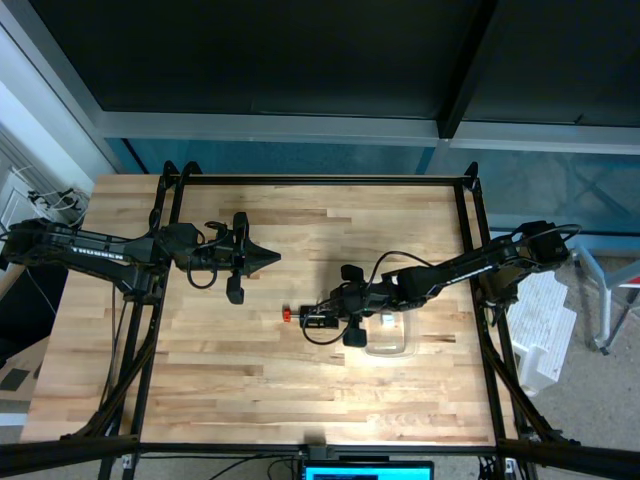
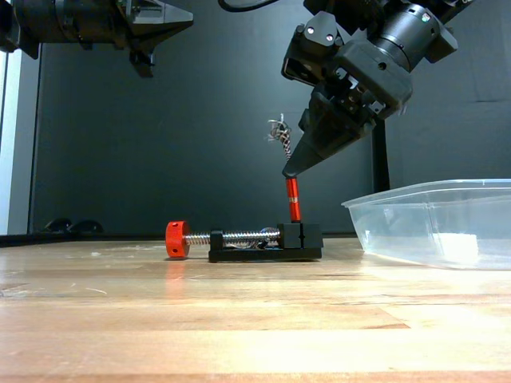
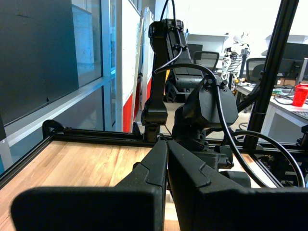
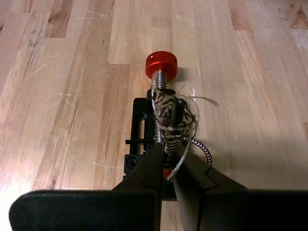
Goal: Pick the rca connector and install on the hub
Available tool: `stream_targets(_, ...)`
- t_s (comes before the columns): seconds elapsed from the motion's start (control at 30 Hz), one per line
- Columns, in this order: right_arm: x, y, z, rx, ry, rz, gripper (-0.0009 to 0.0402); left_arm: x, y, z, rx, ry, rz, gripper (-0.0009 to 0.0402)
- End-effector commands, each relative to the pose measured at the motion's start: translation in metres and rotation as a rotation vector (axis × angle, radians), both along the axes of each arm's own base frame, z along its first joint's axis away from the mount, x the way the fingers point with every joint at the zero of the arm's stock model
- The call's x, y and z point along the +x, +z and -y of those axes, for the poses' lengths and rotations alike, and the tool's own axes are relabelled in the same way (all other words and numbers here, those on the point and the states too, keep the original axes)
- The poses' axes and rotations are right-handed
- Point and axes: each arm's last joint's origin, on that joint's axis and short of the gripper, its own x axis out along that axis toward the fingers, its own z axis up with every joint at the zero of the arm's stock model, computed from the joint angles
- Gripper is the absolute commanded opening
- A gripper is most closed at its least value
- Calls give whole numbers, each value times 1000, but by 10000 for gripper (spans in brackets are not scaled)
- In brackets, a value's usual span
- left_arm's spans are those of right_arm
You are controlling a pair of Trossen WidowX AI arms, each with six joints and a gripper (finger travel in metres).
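- Seating the rca connector (image 2: 294,199), near-upright with its tip at the hub (image 2: 263,243) end block, wants a straight downward push;
- right gripper (image 2: 289,171) clamped on its top; correct the slight tilt;
- left gripper (image 1: 262,257) closed, parked well apart.

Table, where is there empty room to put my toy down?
The table is bare along its near edge, in front of the hub and clear tray. Crowded: the right gripper holds the rca connector at the hub; the left gripper hovers farther back, left.

Bright overhead light, soft shadows, mild glare
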Motion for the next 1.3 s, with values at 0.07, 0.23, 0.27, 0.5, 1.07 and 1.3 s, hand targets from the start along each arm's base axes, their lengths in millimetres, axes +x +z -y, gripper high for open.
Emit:
stream_targets(0.07,-1,-2,0,3,1,-13,0,0,0,0,0,0,0,0)
stream_targets(0.23,-1,-2,0,3,1,-13,0,0,0,0,0,0,0,0)
stream_targets(0.27,-1,-1,-1,3,2,-11,0,0,0,0,0,0,0,0)
stream_targets(0.5,-2,2,-1,4,3,-3,12,0,0,0,0,0,0,0)
stream_targets(1.07,-8,17,0,2,-20,32,127,0,0,0,0,0,0,0)
stream_targets(1.3,-19,39,1,14,-40,-12,139,0,0,0,0,0,0,0)
